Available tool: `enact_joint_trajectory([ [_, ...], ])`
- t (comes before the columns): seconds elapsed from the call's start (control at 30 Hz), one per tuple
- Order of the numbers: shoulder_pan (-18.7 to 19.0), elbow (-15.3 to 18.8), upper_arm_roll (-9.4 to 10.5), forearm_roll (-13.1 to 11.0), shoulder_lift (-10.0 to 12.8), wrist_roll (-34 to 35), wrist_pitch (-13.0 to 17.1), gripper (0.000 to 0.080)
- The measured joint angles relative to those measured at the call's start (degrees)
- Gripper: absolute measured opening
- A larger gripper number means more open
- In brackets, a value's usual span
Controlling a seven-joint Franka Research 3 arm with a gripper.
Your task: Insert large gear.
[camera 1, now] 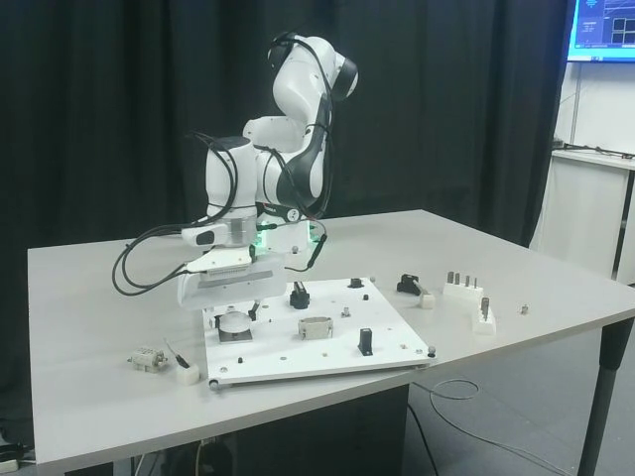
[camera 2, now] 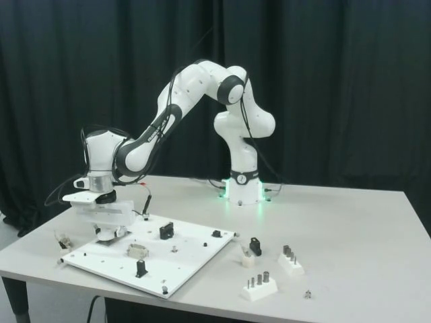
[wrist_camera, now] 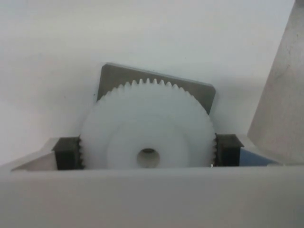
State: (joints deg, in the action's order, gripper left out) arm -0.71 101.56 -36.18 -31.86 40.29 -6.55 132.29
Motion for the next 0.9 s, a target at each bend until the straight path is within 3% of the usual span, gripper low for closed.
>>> enact_joint_trajectory([
  [0.53, 0.35, 0.46, 0.0, 1.23, -0.22, 0.11, 0.59, 0.0596],
  [0.9, 0.51, 0.48, -0.1, 3.58, -0.8, 0.52, 0.6, 0.0596],
])
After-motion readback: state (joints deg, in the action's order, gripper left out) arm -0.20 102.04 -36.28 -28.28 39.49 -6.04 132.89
